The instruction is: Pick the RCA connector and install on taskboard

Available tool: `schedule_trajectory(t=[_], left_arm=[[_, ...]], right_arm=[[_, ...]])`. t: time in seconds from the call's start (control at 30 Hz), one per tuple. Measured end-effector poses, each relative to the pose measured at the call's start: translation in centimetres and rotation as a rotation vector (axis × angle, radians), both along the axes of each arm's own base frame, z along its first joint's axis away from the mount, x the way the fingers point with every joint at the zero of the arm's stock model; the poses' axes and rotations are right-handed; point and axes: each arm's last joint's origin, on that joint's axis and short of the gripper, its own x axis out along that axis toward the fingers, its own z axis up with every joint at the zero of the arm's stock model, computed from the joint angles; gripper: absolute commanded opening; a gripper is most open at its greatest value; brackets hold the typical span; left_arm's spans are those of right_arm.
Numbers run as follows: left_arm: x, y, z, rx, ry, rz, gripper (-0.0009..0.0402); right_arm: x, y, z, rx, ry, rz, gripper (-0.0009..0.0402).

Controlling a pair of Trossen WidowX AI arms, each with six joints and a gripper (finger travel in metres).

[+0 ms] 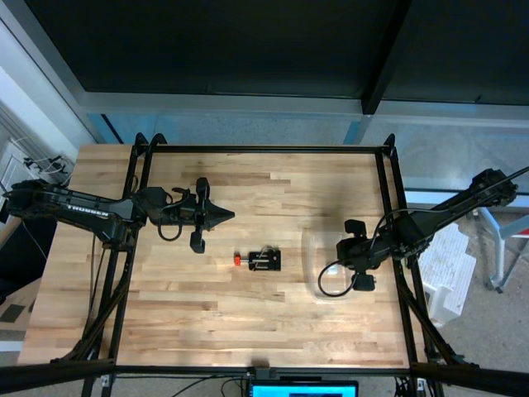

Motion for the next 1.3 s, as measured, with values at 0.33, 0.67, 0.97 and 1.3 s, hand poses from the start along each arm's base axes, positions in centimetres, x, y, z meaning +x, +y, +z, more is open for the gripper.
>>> schedule_trajectory(t=[0.33,0.67,0.97,1.3], left_arm=[[0.0,0.0,0.0,0.0,0.0,0.0,0.0],[0.0,0.0,0.0,0.0,0.0,0.0,0.0],[0.0,0.0,0.0,0.0,0.0,0.0,0.0],[0.0,0.0,0.0,0.0,0.0,0.0,0.0]], right_arm=[[2.5,-0.7,-1.1,-0.01,-0.012,-0.031,0.0002],[5.5,-0.9,-0.3,-0.025,-0.007,-0.067,0.0],[8.7,-0.7,-0.1,-0.049,0.004,-0.061,0.0],[11.8,-0.7,-0.3,-0.057,0.016,-0.077,0.0]])
